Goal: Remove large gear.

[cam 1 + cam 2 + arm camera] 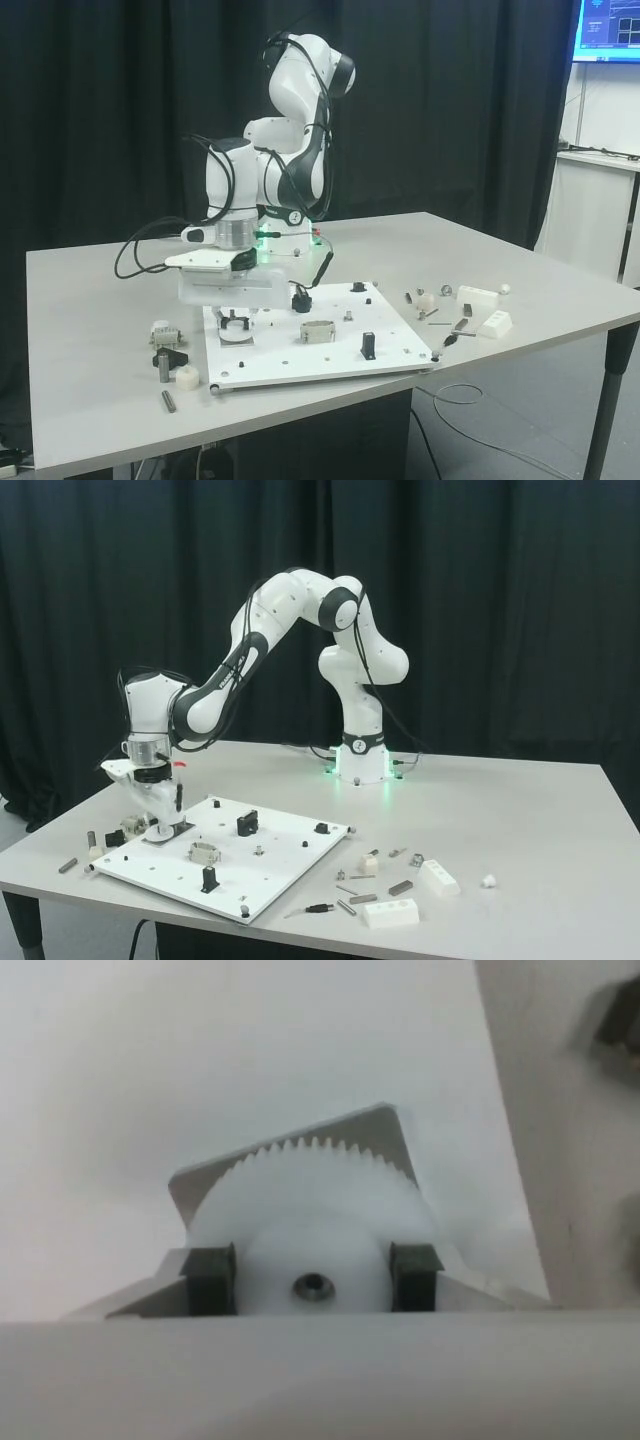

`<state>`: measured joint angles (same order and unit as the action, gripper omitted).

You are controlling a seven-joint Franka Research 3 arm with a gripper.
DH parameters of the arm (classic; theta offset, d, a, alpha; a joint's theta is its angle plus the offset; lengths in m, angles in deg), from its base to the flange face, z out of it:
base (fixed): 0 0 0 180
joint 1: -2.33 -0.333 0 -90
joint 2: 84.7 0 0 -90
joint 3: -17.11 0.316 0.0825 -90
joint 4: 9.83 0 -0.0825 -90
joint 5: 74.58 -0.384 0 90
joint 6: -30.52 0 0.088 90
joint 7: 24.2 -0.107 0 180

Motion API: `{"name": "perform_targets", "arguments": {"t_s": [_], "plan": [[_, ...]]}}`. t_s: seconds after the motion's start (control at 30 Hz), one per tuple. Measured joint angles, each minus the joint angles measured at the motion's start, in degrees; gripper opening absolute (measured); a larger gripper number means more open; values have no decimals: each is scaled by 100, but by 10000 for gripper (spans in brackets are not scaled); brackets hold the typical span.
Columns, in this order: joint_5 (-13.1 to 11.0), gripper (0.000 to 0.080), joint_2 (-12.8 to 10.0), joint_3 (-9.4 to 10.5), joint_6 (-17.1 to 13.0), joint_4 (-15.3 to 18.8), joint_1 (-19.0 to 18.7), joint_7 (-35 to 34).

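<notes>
I count one white toothed plastic gear (312,1225) between my two black finger pads (210,1278), one grey metal plate (370,1132) behind it, one white square assembly board (310,340) on one grey table (90,300), and two white rectangular blocks (390,913) beside the board.

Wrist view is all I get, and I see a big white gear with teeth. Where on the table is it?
Observer: The large gear is at one corner of a white board that lies on the grey table.
Operator: Is the gear alone on that board?
Observer: No. A black post and a grey bracket stand on it too.
Operator: What does the arm look like from outside?
Observer: It bends over from its base at the far side of the table, and the end effector points down at that corner.
</notes>
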<state>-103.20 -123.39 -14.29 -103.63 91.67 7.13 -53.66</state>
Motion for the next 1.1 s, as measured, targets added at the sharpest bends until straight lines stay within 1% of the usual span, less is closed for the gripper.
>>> {"name": "perform_targets", "arguments": {"t_s": [0.27,0.37,0.57,0.8,1.1], "plan": [[0,329,44,-12,38,0,0,-1035],[2,329,79,-26,78,0,-3,-1285],[3,329,174,-61,119,-32,-4,-1330],[25,328,344,-105,273,-67,-7,-1330],[162,328,487,-152,519,-167,-11,-1330]]}}
